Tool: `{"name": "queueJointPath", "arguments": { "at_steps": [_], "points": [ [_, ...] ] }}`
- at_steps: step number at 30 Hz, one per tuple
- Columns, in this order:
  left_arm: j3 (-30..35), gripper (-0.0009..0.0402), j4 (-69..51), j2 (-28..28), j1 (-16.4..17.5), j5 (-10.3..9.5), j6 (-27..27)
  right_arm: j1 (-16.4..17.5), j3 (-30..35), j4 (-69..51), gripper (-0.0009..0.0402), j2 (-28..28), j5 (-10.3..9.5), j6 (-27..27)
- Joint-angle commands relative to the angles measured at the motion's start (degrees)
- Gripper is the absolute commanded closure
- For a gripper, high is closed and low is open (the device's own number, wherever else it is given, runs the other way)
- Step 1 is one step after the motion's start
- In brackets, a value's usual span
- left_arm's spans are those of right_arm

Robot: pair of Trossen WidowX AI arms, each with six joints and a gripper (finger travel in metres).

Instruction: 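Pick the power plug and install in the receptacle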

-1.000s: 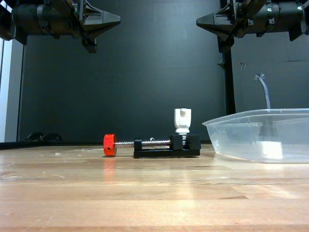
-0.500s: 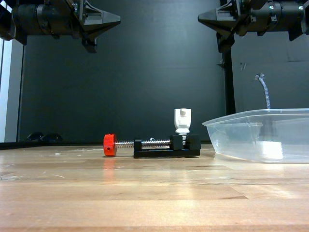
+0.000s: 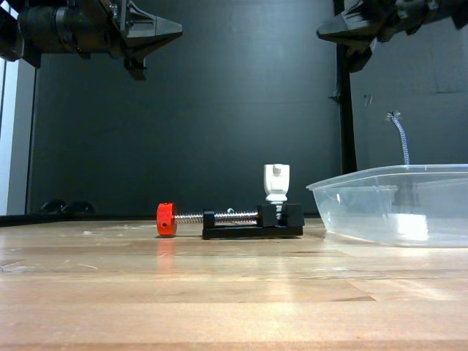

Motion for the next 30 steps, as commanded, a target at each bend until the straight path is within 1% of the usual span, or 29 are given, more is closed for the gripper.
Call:
{"name": "queueJointPath", "arguments": {
  "at_steps": [1, 3, 7, 8, 9, 13, 14, 16, 19, 23, 25, 27, 30],
  "points": [
    [0.02, 0.0393, 0.00, 0.02, 0.00, 0.00, 0.00, 1.40, 3.28, -10.69, 0.0393, 0.09, 1.33, 0.17],
    [0.02, 0.0393, 0.00, 0.02, 0.02, 0.00, 0.00, 1.95, 5.11, -16.83, 0.0393, 0.09, 1.38, 0.63],
    [0.02, 0.0393, 0.02, 0.02, 0.02, 0.00, 0.00, 3.72, 7.85, -27.10, 0.0393, 0.09, 2.54, 1.42],
    [0.02, 0.0393, 0.00, 0.02, 0.00, 0.00, 0.00, 4.44, 8.33, -29.18, 0.0393, 0.13, 3.10, 1.60],
    [0.02, 0.0393, -0.02, 0.02, 0.00, 0.00, 0.00, 5.25, 8.61, -30.77, 0.0393, 0.15, 3.80, 1.92],
    [0.02, 0.0393, 0.00, 0.02, 0.00, 0.00, 0.00, 7.21, 8.87, -35.54, 0.0393, 0.22, 3.91, 3.58],
    [0.02, 0.0393, 0.00, 0.02, 0.02, 0.00, 0.00, 7.69, 8.87, -36.79, 0.0393, 0.50, 4.17, 4.31],
    [0.02, 0.0393, 0.00, 0.02, 0.02, 0.00, 0.00, 8.81, 8.87, -39.56, 0.0393, 1.11, 5.40, 5.55],
    [0.02, 0.0393, 0.00, 0.02, 0.02, 0.00, 0.00, 10.32, 8.87, -42.42, 0.0387, 2.78, 5.66, 6.36],
    [0.02, 0.0393, 0.02, 0.02, 0.00, 0.00, 0.00, 12.17, 8.85, -43.10, 0.0358, 5.86, 5.81, 8.68],
    [0.02, 0.0393, 0.00, 0.02, 0.02, 0.00, 0.00, 12.68, 8.85, -43.10, 0.0337, 7.06, 5.88, 9.42],
    [0.02, 0.0393, 0.00, 0.02, 0.00, 0.00, 0.00, 13.20, 8.85, -43.17, 0.0314, 8.22, 6.73, 10.49],
    [0.02, 0.0393, 0.00, 0.02, 0.02, 0.00, 0.00, 13.62, 8.61, -43.06, 0.0277, 9.92, 6.78, 10.99]
  ]
}}
